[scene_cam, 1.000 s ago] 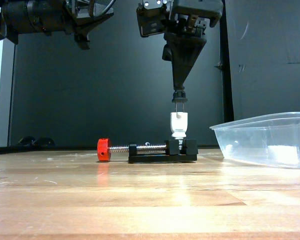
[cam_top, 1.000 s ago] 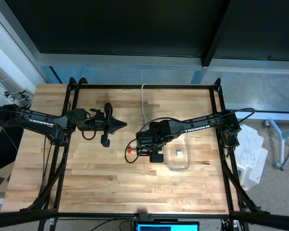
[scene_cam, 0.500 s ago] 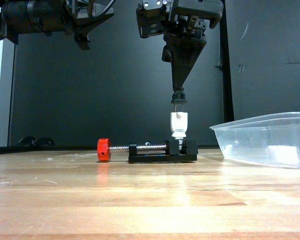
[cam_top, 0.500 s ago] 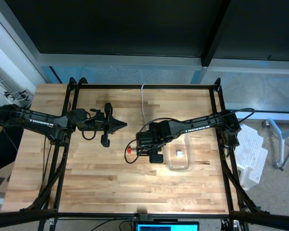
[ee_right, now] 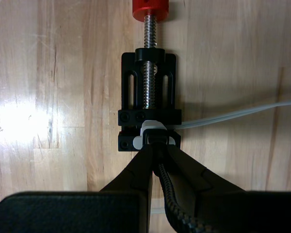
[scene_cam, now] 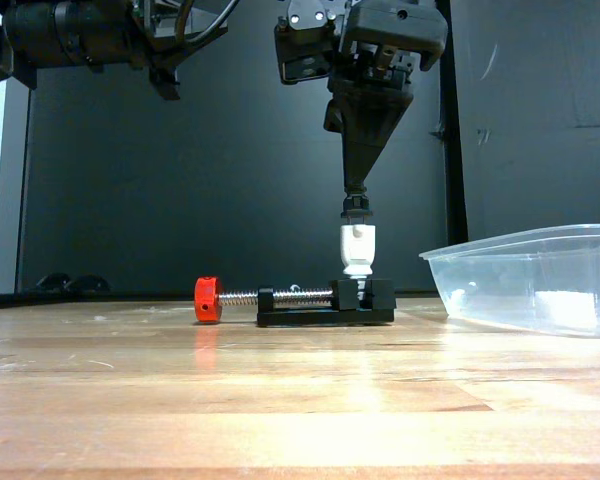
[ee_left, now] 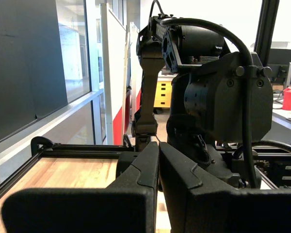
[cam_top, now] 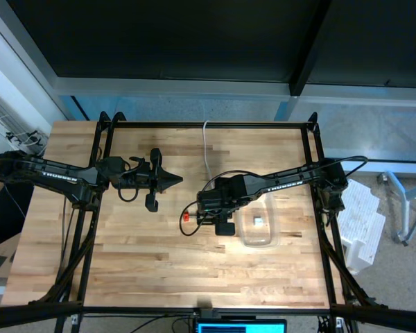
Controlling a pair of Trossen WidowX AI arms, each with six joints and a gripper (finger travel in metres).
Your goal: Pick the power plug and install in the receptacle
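The right claw [scene_cam: 355,196] points straight down over the middle of the table [cam_top: 139,263], its fingers [ee_right: 138,172] pinched narrow on the plug [scene_cam: 356,208]. The plug sits on top of the receptacle [scene_cam: 357,247], touching it. Its prongs seem to be inside the socket, though the fingers hide the joint in the wrist view. A braided black cable [ee_right: 170,199] runs from the plug up between the fingers.

The receptacle stands upright, clamped in the black vise [scene_cam: 325,300], whose red knob [scene_cam: 208,299] points toward the left edge. The white cord [cam_top: 206,149] runs from the receptacle to the far edge of the table.

Just right of the vise, toward the right edge, lies a clear tray [scene_cam: 540,285] with a small white cube [cam_top: 259,220] in it.

The left claw [cam_top: 177,181] hangs in the air over the left half of the table, well apart from the vise and pointing toward the right arm. Its fingers [ee_left: 140,167] are pressed together with nothing between them.
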